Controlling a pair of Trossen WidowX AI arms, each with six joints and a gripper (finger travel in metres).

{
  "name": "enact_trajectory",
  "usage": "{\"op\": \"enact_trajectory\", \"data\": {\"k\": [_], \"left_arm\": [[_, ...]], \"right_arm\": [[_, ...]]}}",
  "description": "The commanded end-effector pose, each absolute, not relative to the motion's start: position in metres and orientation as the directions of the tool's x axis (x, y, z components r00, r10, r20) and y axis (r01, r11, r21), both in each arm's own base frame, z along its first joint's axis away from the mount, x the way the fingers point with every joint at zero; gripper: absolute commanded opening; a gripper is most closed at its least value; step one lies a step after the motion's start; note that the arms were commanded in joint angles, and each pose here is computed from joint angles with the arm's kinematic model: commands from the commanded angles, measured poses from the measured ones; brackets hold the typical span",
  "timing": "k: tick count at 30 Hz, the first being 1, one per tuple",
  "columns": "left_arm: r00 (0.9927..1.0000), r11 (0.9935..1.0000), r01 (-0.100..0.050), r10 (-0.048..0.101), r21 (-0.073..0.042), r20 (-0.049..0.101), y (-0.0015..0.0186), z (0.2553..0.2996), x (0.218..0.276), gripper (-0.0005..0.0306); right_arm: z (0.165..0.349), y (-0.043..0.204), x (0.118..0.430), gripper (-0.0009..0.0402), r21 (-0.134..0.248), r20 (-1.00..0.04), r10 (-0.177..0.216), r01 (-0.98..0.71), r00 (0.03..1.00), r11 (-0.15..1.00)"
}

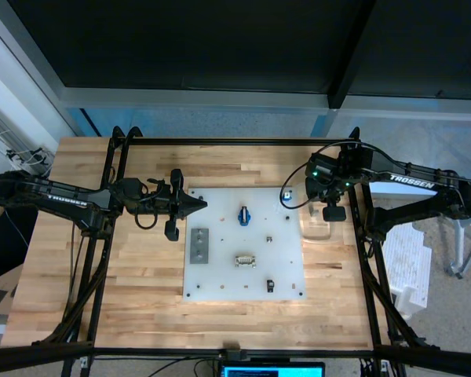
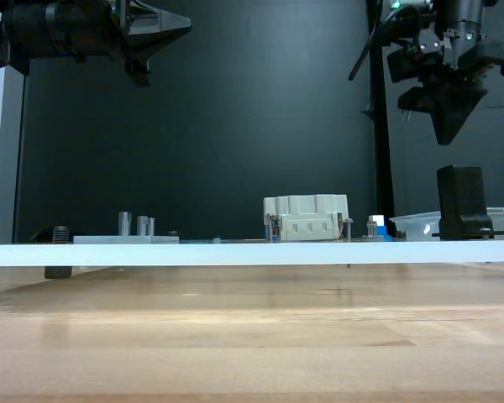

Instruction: Pick the 16mm bar and install on taskboard

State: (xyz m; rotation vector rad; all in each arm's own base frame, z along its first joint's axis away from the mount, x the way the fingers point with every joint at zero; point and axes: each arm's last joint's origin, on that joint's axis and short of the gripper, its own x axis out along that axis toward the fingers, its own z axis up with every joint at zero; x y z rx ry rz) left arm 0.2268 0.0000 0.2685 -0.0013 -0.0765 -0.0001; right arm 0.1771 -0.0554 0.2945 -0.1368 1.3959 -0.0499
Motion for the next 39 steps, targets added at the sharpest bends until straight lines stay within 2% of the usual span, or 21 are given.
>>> {"op": "enact_trajectory", "data": {"k": [1, 7, 17, 24, 39], "left_arm": [[0.99705, 1.0, 0.0, 0.0, -0.001, 0.077, 0.0, 0.2686, 0.2268, 0.0], [0.99705, 1.0, 0.0, 0.0, -0.001, 0.077, 0.0, 0.2686, 0.2268, 0.0], [0.99705, 1.0, 0.0, 0.0, -0.001, 0.077, 0.0, 0.2686, 0.2268, 0.0], [0.99705, 1.0, 0.0, 0.0, -0.001, 0.077, 0.0, 0.2686, 0.2268, 0.0], [0.99705, 1.0, 0.0, 0.0, -0.001, 0.077, 0.0, 0.2686, 0.2268, 0.0]], "right_arm": [[0.288, -0.056, 0.18, 0.0001, -0.121, -0.982, -0.111, -0.06, 0.155, 0.991], [0.277, -0.059, 0.181, 0.0026, -0.122, -0.983, -0.111, -0.067, 0.148, 0.99], [0.256, -0.058, 0.179, 0.0123, -0.134, -0.987, -0.124, -0.089, 0.106, 0.987], [0.238, -0.058, 0.179, 0.0172, -0.136, -0.986, -0.125, -0.101, 0.11, 0.986], [0.205, -0.059, 0.179, 0.0181, -0.117, -0.991, -0.109, -0.122, 0.072, 0.986]]}}
